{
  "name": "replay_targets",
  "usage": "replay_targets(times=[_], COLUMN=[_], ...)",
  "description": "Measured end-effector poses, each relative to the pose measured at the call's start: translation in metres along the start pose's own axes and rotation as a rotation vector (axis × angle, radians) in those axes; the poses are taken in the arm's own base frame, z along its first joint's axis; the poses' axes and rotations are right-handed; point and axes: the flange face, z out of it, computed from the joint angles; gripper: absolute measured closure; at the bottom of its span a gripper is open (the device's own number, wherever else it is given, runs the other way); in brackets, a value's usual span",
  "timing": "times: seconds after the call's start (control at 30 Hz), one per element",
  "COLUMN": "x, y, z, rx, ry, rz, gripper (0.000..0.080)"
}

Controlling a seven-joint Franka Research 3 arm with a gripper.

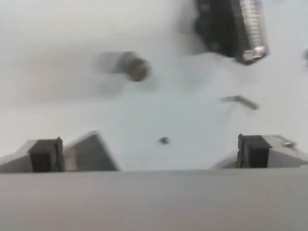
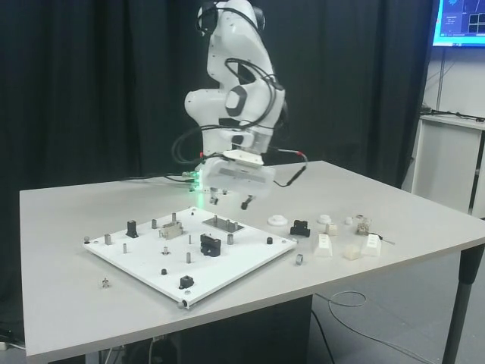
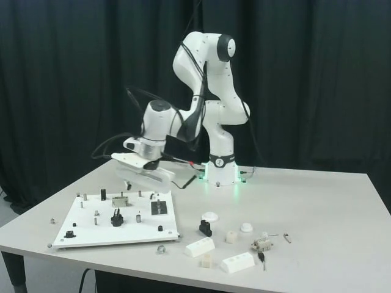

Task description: Remove round peg 2.

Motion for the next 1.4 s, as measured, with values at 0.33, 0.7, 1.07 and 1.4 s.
replay_targets(times=[0.33,0.7,1.07,1.4], x=[0.035,0.068,0.102,0.127], y=[0.051,0.102,0.143,0.176], z=[0.020,0.052,0.079,0.089], rx=[0.021,0.042,0.060,0.081], ry=[0.055,0.125,0.139,0.113], rz=[-0.030,-0.071,-0.134,-0.134], gripper=[0.0003,0.0003,0.0003,0.0003])
